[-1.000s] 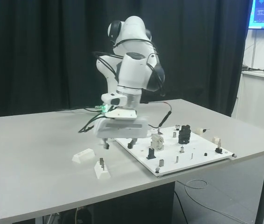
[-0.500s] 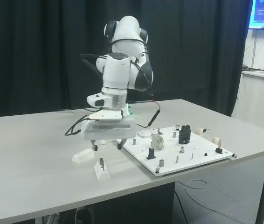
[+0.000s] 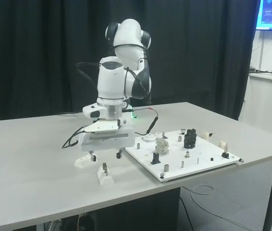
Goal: Pick square peg 3.
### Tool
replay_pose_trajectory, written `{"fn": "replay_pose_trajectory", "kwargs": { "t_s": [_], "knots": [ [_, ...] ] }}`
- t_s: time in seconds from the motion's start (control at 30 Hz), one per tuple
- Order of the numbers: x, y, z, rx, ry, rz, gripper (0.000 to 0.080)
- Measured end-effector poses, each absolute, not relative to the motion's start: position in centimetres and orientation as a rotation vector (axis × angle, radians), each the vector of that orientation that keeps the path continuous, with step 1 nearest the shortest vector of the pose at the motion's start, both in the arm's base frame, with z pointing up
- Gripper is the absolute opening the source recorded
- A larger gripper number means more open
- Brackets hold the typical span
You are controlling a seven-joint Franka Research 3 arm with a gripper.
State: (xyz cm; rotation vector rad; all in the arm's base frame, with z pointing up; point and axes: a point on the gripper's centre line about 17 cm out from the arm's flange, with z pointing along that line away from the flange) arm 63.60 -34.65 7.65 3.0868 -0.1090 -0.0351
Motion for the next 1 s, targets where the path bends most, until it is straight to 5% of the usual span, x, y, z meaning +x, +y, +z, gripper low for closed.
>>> {"fn": "replay_pose_trajectory", "kwargs": {
  "t_s": [1.0],
  "knots": [
    [60.8,-35.2,3.4,3.118,-0.087,-0.058,0.08]
  ]
}}
